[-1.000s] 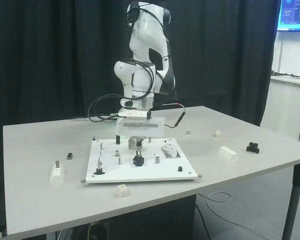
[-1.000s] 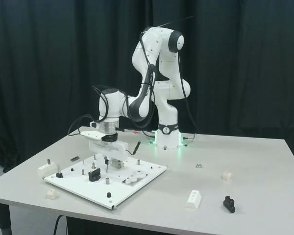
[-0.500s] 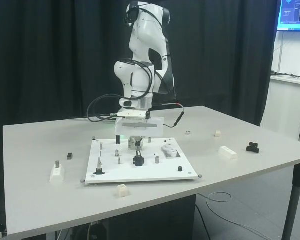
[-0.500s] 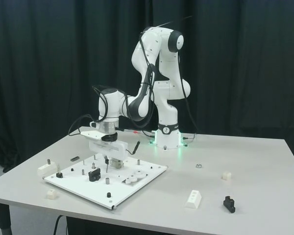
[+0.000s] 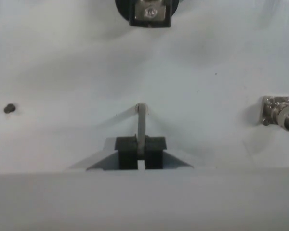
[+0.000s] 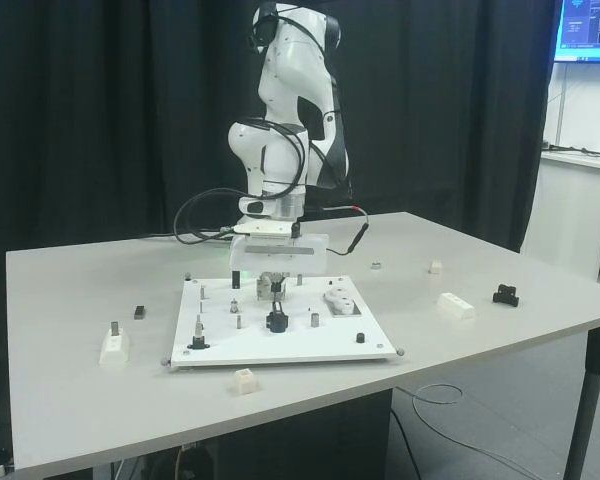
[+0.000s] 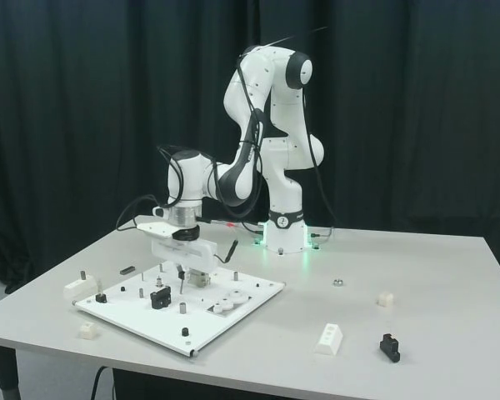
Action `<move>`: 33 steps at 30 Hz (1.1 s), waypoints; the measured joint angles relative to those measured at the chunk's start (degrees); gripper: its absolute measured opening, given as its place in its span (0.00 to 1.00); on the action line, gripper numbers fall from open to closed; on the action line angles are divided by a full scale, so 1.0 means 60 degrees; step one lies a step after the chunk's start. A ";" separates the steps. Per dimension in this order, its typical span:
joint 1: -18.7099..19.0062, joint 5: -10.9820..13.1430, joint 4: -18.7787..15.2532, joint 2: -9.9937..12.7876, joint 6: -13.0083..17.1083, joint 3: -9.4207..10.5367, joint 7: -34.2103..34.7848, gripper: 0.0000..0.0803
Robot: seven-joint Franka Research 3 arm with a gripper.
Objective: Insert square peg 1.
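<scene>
My gripper (image 5: 140, 153) is shut on a thin grey square peg (image 5: 141, 126), held between the two black fingers (image 5: 127, 153). The peg's free end reaches down to the white board (image 5: 62, 72); I cannot tell whether it touches the board. In the first room view the gripper (image 6: 272, 291) hangs low over the middle of the board (image 6: 310, 345), just behind a black fixture (image 6: 276, 321). The second room view shows the gripper (image 7: 184, 277) with the peg (image 7: 182, 285) pointing down at the board (image 7: 142, 317).
On the board are a black fixture with a screw (image 5: 151, 12), a metal connector (image 5: 278, 111) and a small dark hole (image 5: 9, 109). Around the board lie white blocks (image 6: 114, 346), (image 6: 244, 380), (image 6: 456, 305) and a black part (image 6: 506, 295).
The hand with the peg seems to have risen very slightly over the board; otherwise nothing has moved.
</scene>
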 joint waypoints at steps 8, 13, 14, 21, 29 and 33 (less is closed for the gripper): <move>-0.0024 0.0000 0.0000 0.0009 0.0178 0.0000 0.0000 0.03; -0.0024 0.0045 0.0000 0.0032 0.0233 0.0008 0.0000 0.03; -0.0024 0.0071 0.0000 0.0038 0.0236 0.0011 0.0000 0.03; -0.0024 0.0098 0.0000 0.0071 0.0237 0.0027 0.0000 0.03; -0.0024 0.0098 0.0001 0.0072 0.0237 0.0023 0.0000 0.03; -0.0024 0.0098 0.0003 0.0071 0.0237 0.0022 0.0000 0.03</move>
